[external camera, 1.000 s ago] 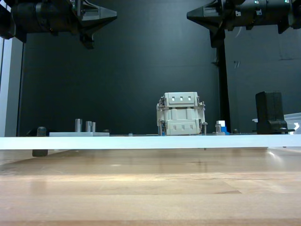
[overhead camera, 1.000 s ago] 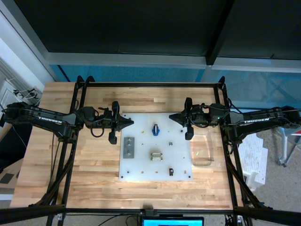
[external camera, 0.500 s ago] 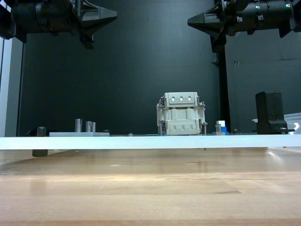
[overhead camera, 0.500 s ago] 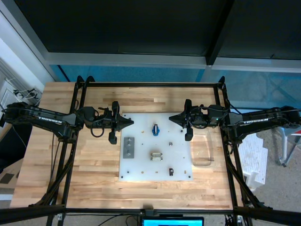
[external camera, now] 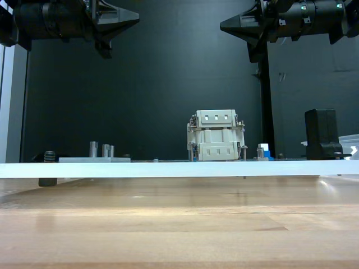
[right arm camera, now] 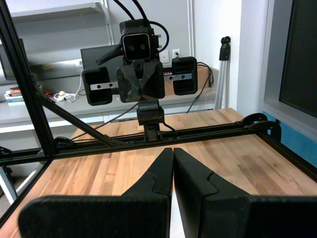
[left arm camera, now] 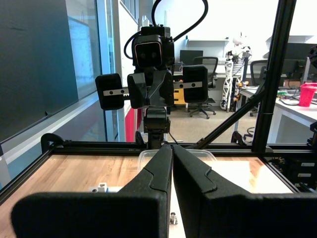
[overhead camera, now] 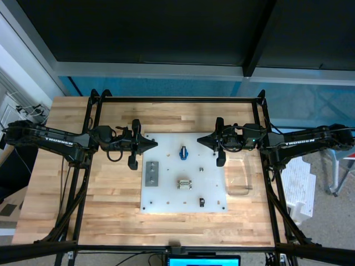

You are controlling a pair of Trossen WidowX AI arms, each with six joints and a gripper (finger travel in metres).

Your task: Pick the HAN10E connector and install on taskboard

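The white taskboard (overhead camera: 166, 197) lies flat in the middle of the table, and the low view shows its front edge (external camera: 168, 169). I cannot make out the HAN10E connector in any view. My left gripper (overhead camera: 154, 143) hovers high over the board's far left corner, shut and empty, its fingers (left arm camera: 161, 166) pressed together. My right gripper (overhead camera: 199, 138) hovers high over the board's far right part, also shut with nothing in it, its fingers (right arm camera: 163, 171) touching. Both grippers point inward at each other, well above the board (external camera: 136, 21) (external camera: 222, 24).
Fixed on the board are a beige socket (overhead camera: 184, 183) (external camera: 216, 137), a grey metal block (overhead camera: 151, 173), a blue knob (overhead camera: 183, 151) and a small black part (overhead camera: 202, 202) (external camera: 322, 134). A clear plastic tray (overhead camera: 238, 177) sits just right of the board. A black frame rims the table.
The right gripper has shifted a little leftward, further in over the board, at the same height. The left arm has not moved.
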